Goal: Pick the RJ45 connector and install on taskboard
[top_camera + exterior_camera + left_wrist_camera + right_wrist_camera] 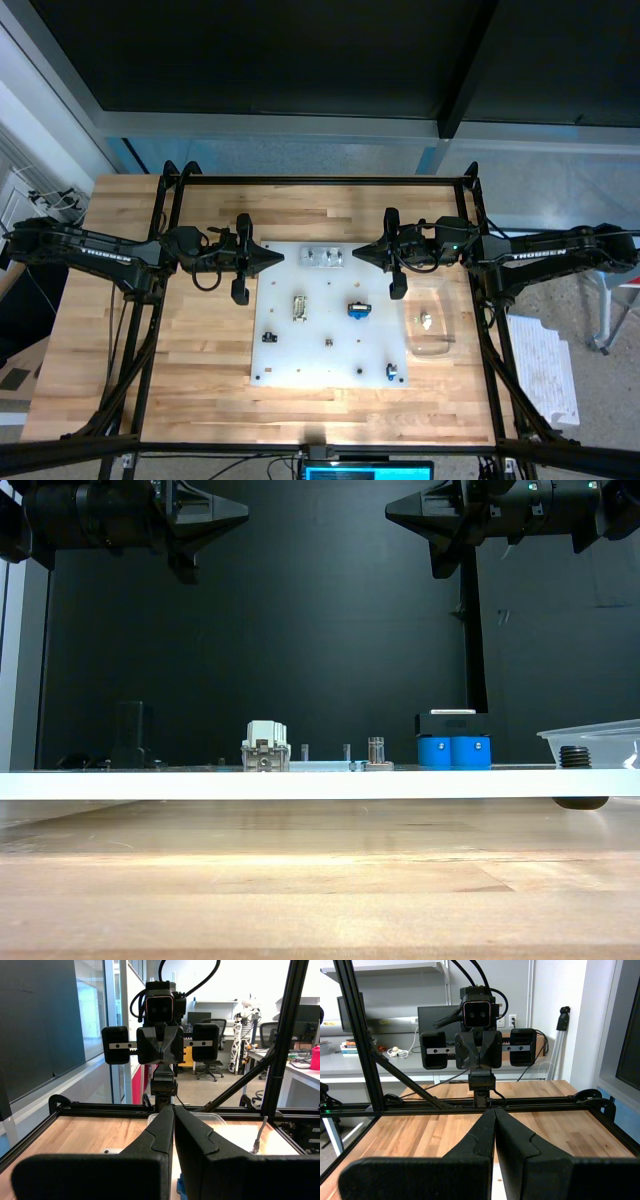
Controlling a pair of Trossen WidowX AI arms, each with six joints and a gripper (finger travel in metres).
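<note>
My left gripper (pixel 279 257) hangs high over the white board's (pixel 283 352) far left edge, shut and empty, its fingers (pixel 165 1132) pressed together. Facing it over the far right edge is my right gripper (pixel 357 253), likewise shut on nothing, with its fingers (pixel 484 1132) meeting. The blue jack (pixel 391 373) sits at the board's near right corner under a small pale-grey top. In the clear tray (pixel 437 349) to the right lies a pale block (pixel 427 320). No cable shows anywhere. I cannot tell where the connector is.
The board carries a metal fitting (pixel 325 258) at the far edge, a grey-white socket (pixel 299 308) and another blue part (pixel 357 309). A black frame (pixel 320 181) rings the wooden table. Both arms hang well above the board (pixel 300 783).
</note>
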